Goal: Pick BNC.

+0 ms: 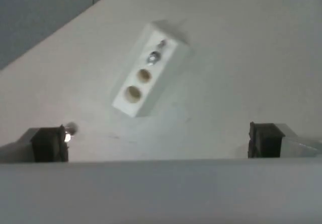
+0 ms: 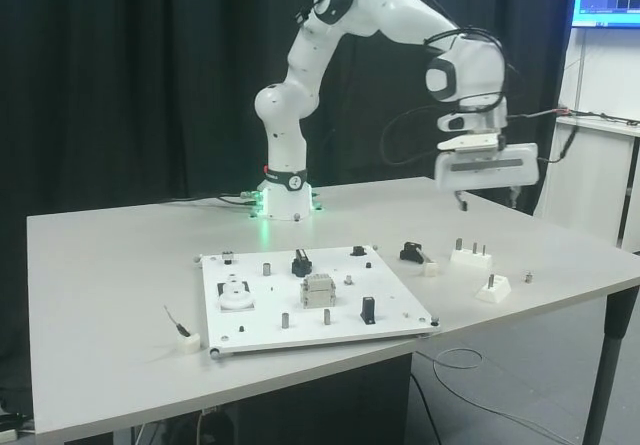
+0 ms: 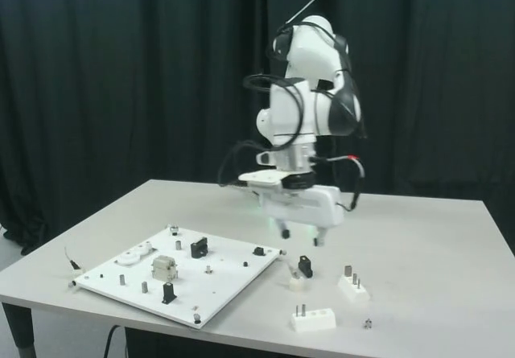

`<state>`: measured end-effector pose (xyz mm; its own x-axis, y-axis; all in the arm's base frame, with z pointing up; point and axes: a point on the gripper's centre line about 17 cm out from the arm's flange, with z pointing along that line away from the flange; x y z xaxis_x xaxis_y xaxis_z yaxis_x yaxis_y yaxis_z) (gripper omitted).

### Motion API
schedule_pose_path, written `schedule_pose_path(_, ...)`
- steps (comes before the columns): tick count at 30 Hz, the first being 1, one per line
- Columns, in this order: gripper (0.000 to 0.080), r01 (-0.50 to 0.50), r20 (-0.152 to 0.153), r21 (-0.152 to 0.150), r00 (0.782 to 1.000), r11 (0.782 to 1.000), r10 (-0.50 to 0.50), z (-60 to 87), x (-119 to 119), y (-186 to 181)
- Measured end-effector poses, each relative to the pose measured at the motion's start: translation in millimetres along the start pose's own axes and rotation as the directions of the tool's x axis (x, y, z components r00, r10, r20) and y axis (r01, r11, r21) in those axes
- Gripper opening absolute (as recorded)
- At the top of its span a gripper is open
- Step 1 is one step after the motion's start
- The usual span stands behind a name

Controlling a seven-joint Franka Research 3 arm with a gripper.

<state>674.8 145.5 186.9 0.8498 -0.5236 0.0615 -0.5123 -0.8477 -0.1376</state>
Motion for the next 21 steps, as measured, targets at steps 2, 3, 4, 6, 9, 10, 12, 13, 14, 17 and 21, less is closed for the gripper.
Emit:
schedule_pose_path(2, 0.0800, -0.012, -0.007, -0.001, 1.000, 1.000, 0.012, 3.1, -5, -12)
schedule_pose_path(3, 0.0800, -0.017, -0.010, -0.002, 1.000, 1.000, 0.017, 4.9, -7, -17)
schedule_pose_path(4, 0.0800, -0.023, -0.013, -0.003, 1.000, 1.000, 0.023, 6.6, -9, -22)
schedule_pose_path(6, 0.0800, -0.034, -0.020, -0.005, 0.999, 0.999, 0.034, 10.2, -12, -32)
schedule_pose_path(9, 0.0800, -0.050, -0.030, -0.008, 0.998, 0.999, 0.050, 15.8, -15, -46)
schedule_pose_path(10, 0.0800, -0.057, -0.034, -0.009, 0.998, 0.998, 0.057, 17.6, -16, -51)
schedule_pose_path(12, 0.0800, -0.073, -0.040, -0.011, 0.997, 0.997, 0.072, 21.4, -18, -59)
schedule_pose_path(13, 0.0800, -0.083, -0.044, -0.012, 0.996, 0.997, 0.082, 23.3, -19, -63)
schedule_pose_path(14, 0.0800, -0.094, -0.047, -0.013, 0.995, 0.996, 0.093, 25.5, -20, -67)
schedule_pose_path(17, 0.0800, -0.126, -0.056, -0.015, 0.991, 0.992, 0.125, 31.6, -23, -77)
schedule_pose_path(21, 0.0800, -0.139, -0.066, -0.019, 0.988, 0.990, 0.137, 39.9, -26, -89)
